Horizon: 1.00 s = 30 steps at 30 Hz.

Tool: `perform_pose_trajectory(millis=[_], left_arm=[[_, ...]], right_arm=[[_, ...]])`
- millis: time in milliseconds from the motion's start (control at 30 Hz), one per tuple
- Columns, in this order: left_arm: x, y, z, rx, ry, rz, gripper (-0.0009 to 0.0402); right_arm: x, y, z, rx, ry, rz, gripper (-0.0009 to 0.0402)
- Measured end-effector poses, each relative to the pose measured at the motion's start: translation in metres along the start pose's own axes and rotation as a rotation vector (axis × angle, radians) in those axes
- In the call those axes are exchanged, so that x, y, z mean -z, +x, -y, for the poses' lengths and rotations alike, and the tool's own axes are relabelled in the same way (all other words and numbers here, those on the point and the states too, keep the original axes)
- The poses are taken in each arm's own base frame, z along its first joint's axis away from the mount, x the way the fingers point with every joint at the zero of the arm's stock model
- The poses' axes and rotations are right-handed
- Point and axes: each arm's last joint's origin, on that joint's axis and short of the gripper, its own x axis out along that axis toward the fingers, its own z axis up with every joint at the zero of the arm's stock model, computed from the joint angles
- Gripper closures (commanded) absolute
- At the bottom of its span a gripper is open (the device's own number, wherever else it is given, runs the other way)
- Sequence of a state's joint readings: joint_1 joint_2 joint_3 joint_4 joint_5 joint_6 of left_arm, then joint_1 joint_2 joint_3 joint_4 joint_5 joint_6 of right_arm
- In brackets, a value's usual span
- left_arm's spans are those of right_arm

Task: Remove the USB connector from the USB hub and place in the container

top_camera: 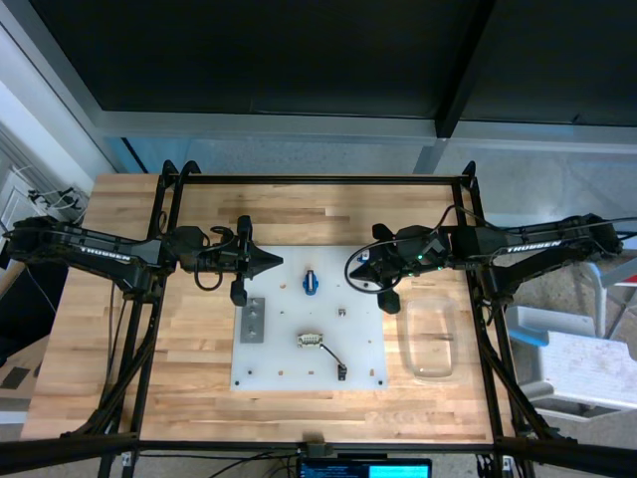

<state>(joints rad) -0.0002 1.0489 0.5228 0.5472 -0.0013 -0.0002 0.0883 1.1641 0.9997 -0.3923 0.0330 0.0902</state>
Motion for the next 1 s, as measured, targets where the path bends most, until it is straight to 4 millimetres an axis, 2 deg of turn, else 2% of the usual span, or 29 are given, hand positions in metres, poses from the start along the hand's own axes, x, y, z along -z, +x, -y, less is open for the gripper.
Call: perform_pose_trajectory(millis=[267, 433, 600, 800, 1000], left_arm=[[0.0, 0.0, 0.0, 0.0, 0.0, 0.0, 0.0392], [0.0, 0.0, 0.0, 0.0, 0.0, 0.0, 0.0392], [0.0, 0.0, 0.0, 0.0, 0.0, 0.0, 0.0392], [0.0, 0.0, 0.0, 0.0, 0.0, 0.0, 0.0392], [0.0, 0.0, 0.0, 0.0, 0.0, 0.0, 0.0392]], right_arm=[[-0.015, -0.014, -0.017, 0.023, -0.024, -0.239, 0.0393], [-0.018, -0.017, -0.03, 0.004, -0.047, -0.356, 0.0393], [-0.014, -0.017, -0.046, 0.012, -0.041, -0.415, 0.0393], [-0.004, -0.015, -0.075, 0.004, -0.028, -0.453, 0.039], [0.004, -0.009, -0.096, 0.005, 0.01, -0.473, 0.034]])
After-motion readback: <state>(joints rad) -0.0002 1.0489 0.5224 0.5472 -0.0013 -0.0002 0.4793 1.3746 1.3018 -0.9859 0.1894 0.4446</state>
